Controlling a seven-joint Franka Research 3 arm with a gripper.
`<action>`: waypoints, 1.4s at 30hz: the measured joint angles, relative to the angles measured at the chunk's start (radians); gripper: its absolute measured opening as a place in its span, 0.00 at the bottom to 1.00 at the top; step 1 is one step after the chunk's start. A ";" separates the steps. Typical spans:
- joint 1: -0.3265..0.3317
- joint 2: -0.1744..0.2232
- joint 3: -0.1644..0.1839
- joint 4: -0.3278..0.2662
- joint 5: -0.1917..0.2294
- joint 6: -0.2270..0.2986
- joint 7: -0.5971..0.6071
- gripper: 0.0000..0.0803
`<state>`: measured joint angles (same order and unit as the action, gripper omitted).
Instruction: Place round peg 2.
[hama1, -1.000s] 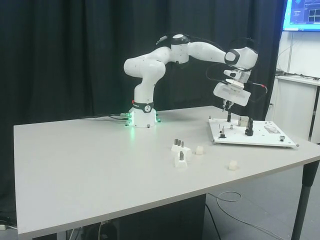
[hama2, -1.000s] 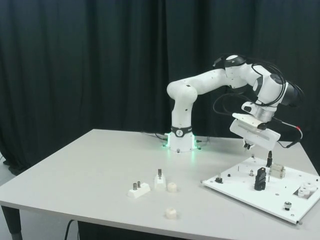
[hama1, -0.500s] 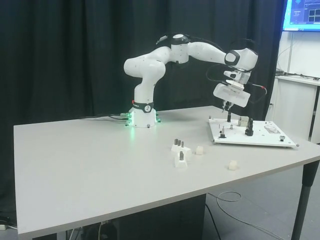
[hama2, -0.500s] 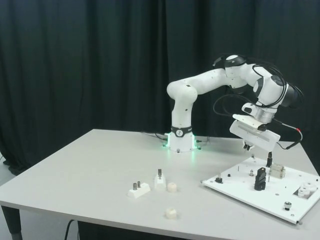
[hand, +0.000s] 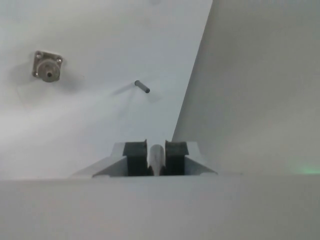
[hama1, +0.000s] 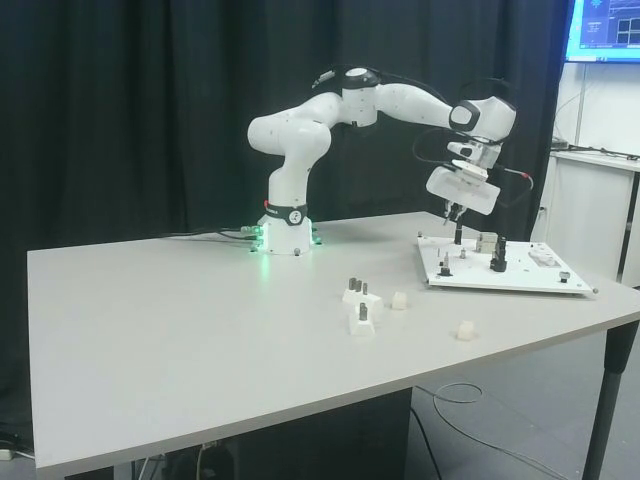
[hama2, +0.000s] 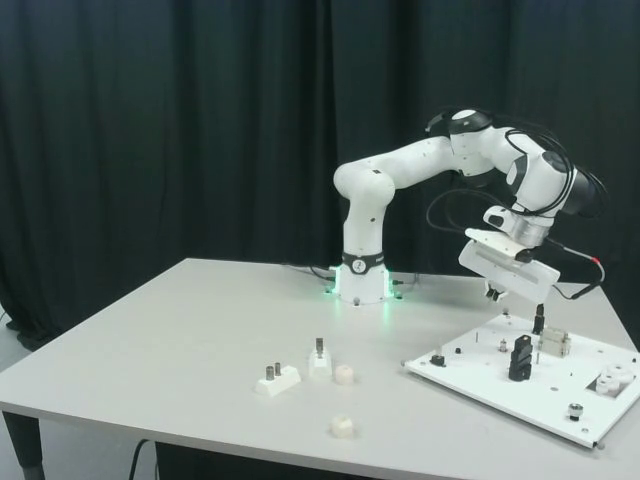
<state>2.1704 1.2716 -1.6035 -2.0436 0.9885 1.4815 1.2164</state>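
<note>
In the wrist view my gripper (hand: 155, 149) is shut on a pale round peg (hand: 156, 159), which stands between the two black pads (hand: 135, 156). Below it lies the white board (hand: 100, 125), near the board's edge where it meets the grey table (hand: 260, 100). A thin dark pin (hand: 142, 86) and a small metal connector (hand: 47, 66) stand on the board. In the room views the gripper (hama1: 455, 211) (hama2: 497, 292) hangs a little above the back corner of the board (hama1: 520, 280) (hama2: 540, 400).
A black fixture (hama1: 497, 260) (hama2: 518, 360) and small metal parts stand on the board. White holders with dark pegs (hama1: 357, 292) (hama2: 275, 380) and small white blocks (hama1: 465, 329) (hama2: 342, 426) sit mid-table. A black curtain hangs behind.
Hardly anything differs: the hand has shifted very slightly above the board's back corner, and it is still shut on the peg.
</note>
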 joint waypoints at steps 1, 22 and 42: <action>0.000 0.000 0.000 0.000 0.000 0.000 -0.002 0.09; -0.016 -0.017 -0.012 -0.069 -0.097 0.152 -0.073 0.09; -0.073 -0.041 -0.105 -0.328 0.022 0.409 -0.420 0.09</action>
<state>2.0969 1.2302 -1.7088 -2.3718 1.0106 1.8908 0.7965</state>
